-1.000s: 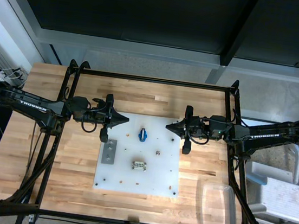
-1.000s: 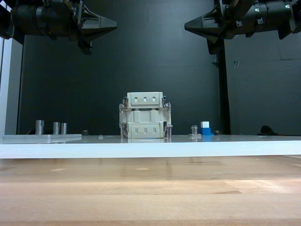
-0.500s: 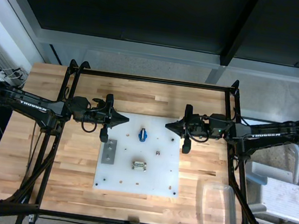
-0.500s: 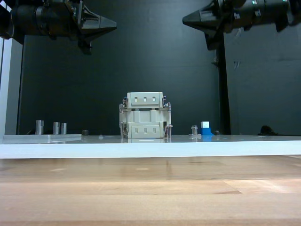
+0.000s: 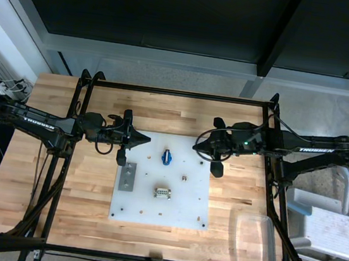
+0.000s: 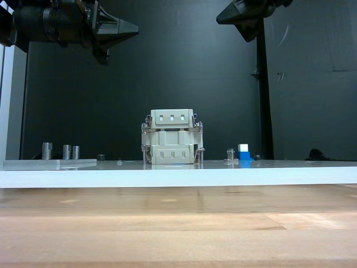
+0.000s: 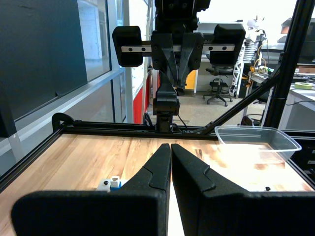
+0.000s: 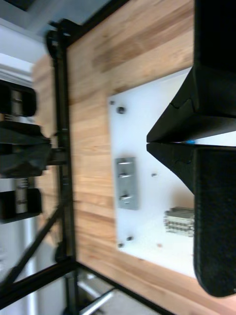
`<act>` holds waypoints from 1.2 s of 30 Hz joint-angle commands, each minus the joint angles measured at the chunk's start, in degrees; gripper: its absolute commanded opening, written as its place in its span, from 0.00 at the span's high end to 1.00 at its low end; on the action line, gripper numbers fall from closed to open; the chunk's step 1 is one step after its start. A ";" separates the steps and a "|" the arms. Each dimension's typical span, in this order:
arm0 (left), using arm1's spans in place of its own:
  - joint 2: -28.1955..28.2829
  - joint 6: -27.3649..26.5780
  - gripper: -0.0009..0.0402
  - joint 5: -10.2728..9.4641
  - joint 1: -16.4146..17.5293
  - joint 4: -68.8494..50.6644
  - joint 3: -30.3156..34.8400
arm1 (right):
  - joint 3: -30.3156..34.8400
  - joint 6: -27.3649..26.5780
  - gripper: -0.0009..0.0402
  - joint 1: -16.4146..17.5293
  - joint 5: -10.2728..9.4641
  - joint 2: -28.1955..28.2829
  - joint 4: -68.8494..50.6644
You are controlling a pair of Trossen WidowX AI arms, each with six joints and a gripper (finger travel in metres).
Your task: Remove the HAN10-E connector and place it in the container
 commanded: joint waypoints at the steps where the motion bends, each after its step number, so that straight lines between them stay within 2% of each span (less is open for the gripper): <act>1: 0.02 0.00 0.98 0.02 0.02 0.00 0.00 | 5.31 0.26 0.98 0.35 -0.20 3.41 -6.56; 8: 0.02 0.00 0.98 0.02 0.02 0.00 0.00 | 17.33 0.24 0.98 1.75 -0.17 12.28 -21.14; 16: 0.02 0.00 0.98 0.02 0.00 0.00 0.00 | 29.31 0.26 0.98 2.91 -0.15 21.64 -31.80; 23: 0.02 0.00 0.98 0.02 0.02 0.02 0.00 | 36.54 1.84 0.98 4.07 -0.15 27.91 -38.32; 36: 0.02 0.00 0.98 0.02 0.02 0.02 0.00 | 50.86 6.21 0.98 8.28 -0.15 40.57 -48.85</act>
